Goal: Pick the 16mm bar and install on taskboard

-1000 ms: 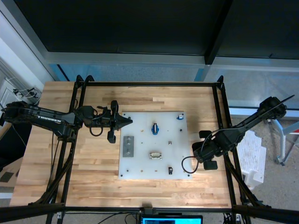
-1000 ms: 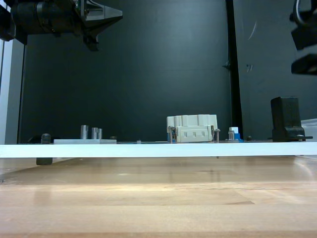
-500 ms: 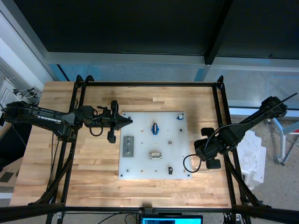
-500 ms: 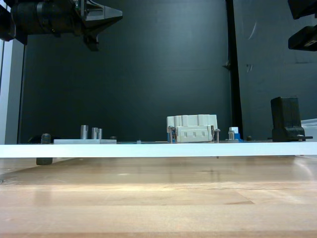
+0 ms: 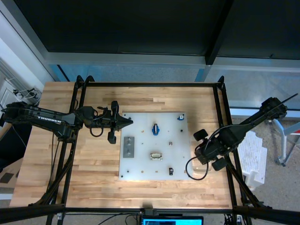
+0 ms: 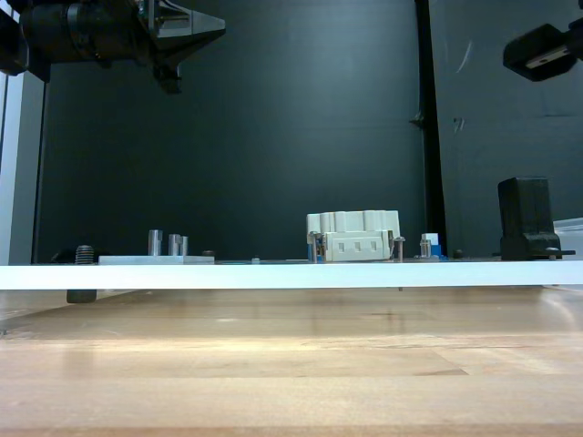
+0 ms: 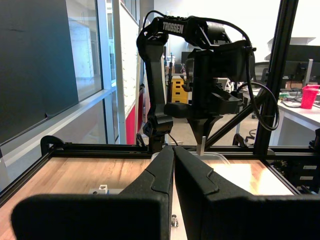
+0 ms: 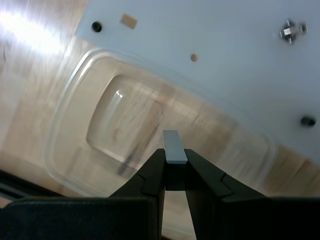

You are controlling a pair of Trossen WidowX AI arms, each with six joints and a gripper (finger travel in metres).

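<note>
One 16mm bar (image 8: 174,146) pinched in right gripper (image 8: 175,156) fingers (image 8: 150,172) above tray (image 8: 59,131); left gripper (image 7: 173,148) closed, empty, by taskboard (image 5: 140,165).

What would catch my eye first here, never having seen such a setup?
Probably the large white taskboard in the middle of the wooden table. The right gripper pinches the 16mm bar, a small grey peg, above a clear tray at the board's right edge. The left gripper hovers shut, high over the board's far left corner.
</note>
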